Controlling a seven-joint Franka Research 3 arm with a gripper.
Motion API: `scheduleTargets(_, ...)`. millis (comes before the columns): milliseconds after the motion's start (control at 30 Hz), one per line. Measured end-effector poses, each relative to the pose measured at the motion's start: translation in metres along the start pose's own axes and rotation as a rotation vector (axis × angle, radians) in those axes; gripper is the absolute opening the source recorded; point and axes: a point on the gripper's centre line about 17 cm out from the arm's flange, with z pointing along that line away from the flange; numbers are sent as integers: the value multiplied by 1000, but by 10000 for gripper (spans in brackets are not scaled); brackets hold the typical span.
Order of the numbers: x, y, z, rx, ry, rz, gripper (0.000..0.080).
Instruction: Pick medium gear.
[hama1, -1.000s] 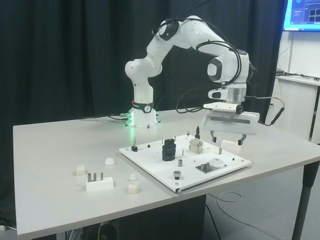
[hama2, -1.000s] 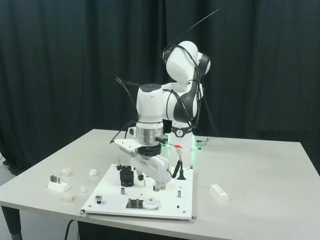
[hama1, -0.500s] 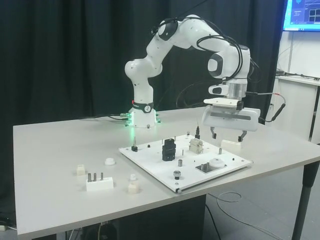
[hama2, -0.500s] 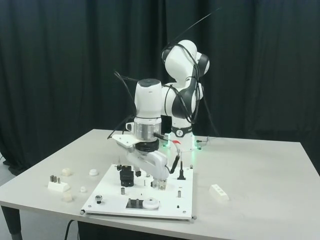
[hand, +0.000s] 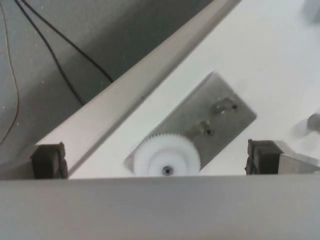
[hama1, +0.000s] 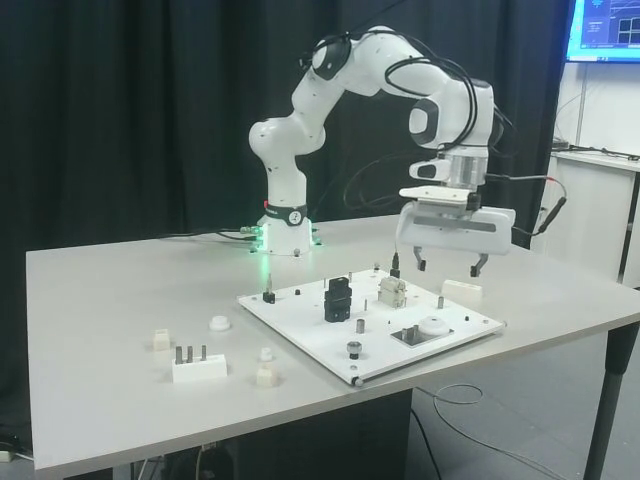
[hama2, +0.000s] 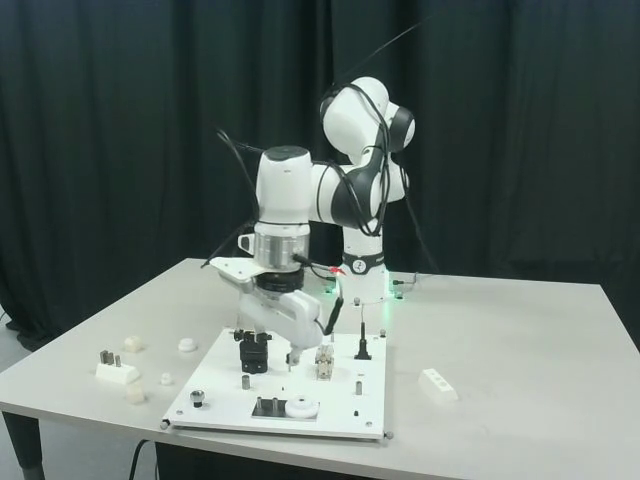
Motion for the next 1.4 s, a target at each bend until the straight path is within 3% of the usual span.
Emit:
scheduleTargets(200,14,20,-2,-4,2,-34,800)
scheduleTargets(467,30,57,-2,-11,-20,-117,800)
scheduleTargets(967,51,121,-3,14,-70,-215,800)
scheduleTargets(1400,64,185,9,13,-100,-254,800)
